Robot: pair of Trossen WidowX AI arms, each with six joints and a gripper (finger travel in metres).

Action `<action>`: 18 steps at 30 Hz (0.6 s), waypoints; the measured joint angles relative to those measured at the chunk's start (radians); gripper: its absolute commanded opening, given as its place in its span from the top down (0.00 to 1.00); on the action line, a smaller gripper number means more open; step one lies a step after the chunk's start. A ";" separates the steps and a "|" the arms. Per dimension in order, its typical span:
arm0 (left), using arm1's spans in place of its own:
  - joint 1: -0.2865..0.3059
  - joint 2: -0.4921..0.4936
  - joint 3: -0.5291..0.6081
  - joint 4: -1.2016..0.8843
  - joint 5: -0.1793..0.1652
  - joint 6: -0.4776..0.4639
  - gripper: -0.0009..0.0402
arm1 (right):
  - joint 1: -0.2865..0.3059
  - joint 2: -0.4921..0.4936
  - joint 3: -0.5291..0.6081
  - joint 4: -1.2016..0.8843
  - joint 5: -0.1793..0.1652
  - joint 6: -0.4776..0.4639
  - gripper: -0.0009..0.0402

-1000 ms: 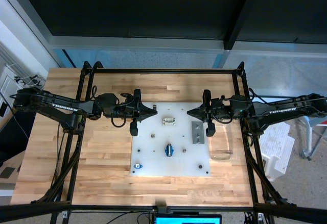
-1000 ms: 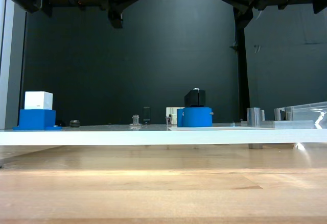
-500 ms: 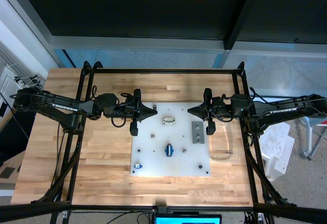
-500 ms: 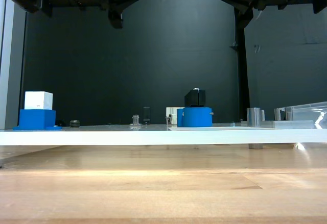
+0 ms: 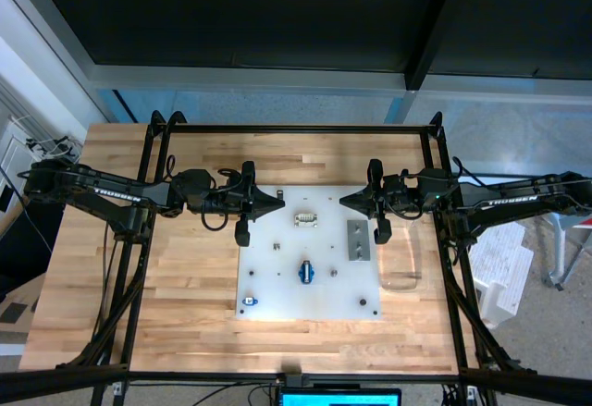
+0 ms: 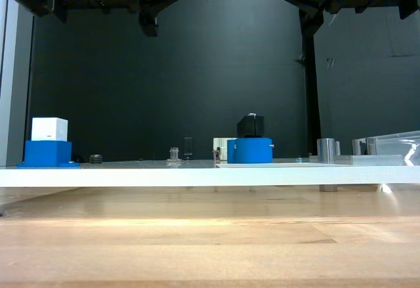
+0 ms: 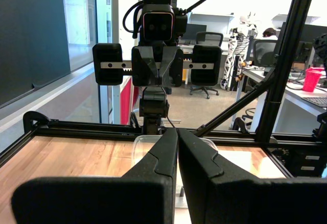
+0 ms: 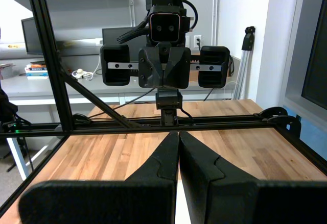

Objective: Pick the 16mm cylinder and install on the taskboard

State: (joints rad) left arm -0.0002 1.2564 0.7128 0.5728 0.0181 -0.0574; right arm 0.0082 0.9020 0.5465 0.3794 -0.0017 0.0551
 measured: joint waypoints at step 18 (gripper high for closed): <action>0.000 0.000 0.000 0.000 0.000 0.000 0.98 | 0.000 0.000 0.013 0.000 0.009 0.005 0.98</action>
State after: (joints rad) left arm -0.0002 1.2564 0.7128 0.5728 0.0181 -0.0574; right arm 0.0082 0.9024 0.5594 0.3790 0.0071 0.0601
